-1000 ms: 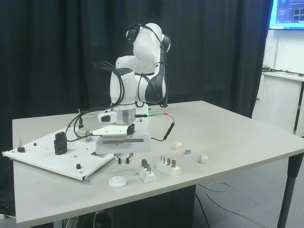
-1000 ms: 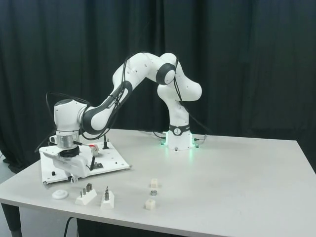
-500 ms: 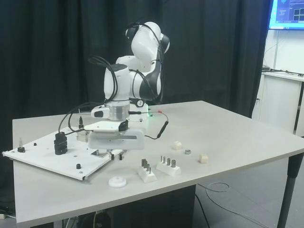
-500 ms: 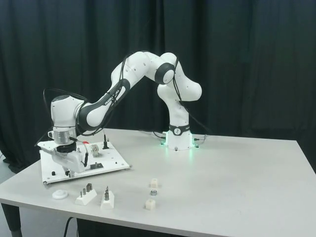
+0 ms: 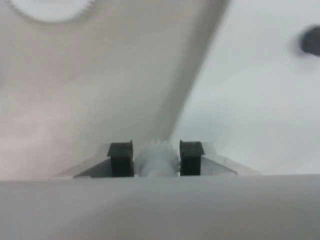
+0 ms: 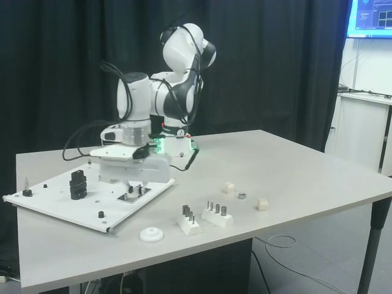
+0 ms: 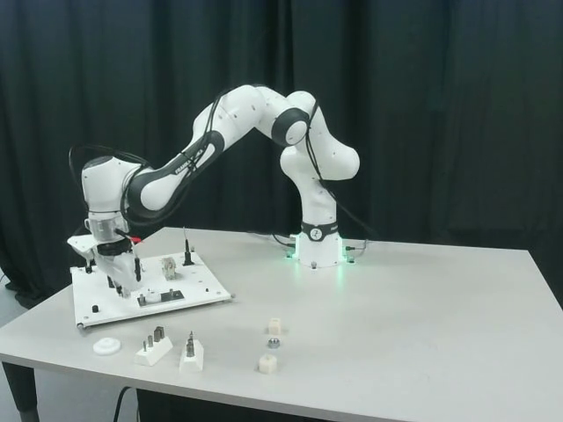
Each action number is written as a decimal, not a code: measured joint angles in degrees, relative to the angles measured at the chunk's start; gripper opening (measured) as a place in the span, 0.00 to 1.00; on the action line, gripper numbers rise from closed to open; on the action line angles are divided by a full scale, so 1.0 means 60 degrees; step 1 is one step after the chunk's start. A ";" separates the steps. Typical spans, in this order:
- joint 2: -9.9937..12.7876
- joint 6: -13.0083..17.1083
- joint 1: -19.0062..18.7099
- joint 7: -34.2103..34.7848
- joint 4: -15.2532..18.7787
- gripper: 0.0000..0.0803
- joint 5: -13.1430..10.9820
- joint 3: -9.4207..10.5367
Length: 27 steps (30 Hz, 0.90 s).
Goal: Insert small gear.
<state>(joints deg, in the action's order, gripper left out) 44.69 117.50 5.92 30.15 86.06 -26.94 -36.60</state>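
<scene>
White small gear [image 5: 158, 156] half-hidden between end effector [image 5: 156, 159] fingers

Robotics lab, staged for bench trials.
Shown by heavy black curtains [image 7: 440, 105] behind, white seven-joint arm [image 7: 220, 141] bolted to plain grey table [image 7: 422, 325], wall monitor [image 6: 370, 18] at far right.

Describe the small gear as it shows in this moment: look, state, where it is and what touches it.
The small gear is white, looks like plastic, with fine teeth along its visible edge. It sits clamped between the two black fingertips of the pincer, only its upper part showing in the wrist view. The pincer hangs over the white board at the table's edge. In both room views the gear is hidden.
</scene>
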 joint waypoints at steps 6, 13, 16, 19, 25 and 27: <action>-0.0247 -0.0021 0.0106 0.0777 0.0279 0.24 -0.0006 -0.0119; -0.0514 0.0103 0.0254 0.1470 0.0615 0.24 -0.0054 -0.0121; -0.0601 0.0203 0.0296 0.1643 0.0781 0.24 -0.0107 -0.0121; -0.0672 0.0315 0.0318 0.1679 0.0957 0.24 -0.0161 -0.0126; -0.0777 0.0549 0.0320 0.1678 0.1295 0.24 -0.0223 -0.0136; -0.0813 0.0623 0.0316 0.1667 0.1408 0.24 -0.0223 -0.0136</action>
<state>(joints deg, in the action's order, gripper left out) 39.81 121.23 7.81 40.16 94.51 -28.27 -37.42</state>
